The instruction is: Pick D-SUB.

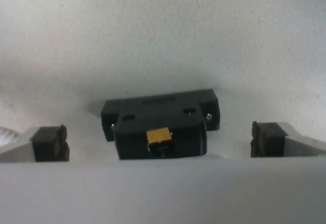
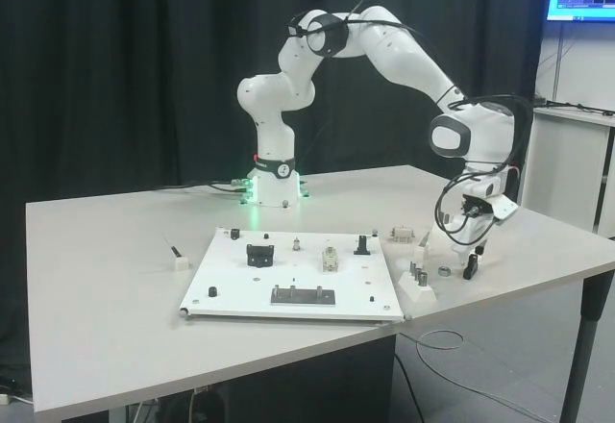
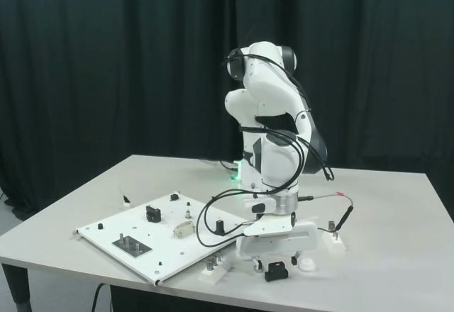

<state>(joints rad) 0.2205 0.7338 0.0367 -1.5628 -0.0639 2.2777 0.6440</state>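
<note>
The D-SUB [image 1: 160, 124] is a black connector shell with two screws and a small tab on its near face. It lies flat on the grey table near the front edge, seen as a small black block in the first room view [image 2: 469, 271] and in the second room view [image 3: 275, 272]. My gripper [image 1: 158, 141] hangs just above it, open, with the black fingertips [image 1: 50, 142] standing one on each side of the shell and a gap left on both sides. Nothing is held.
A white assembly board [image 2: 288, 284] with several small parts lies to one side of the D-SUB. Close by are a white block with pins [image 2: 418, 284], a small ring [image 2: 445, 270], a white disc [image 3: 306, 263] and a cabled probe [image 3: 333, 235]. The table's front edge [image 3: 298, 298] is near.
</note>
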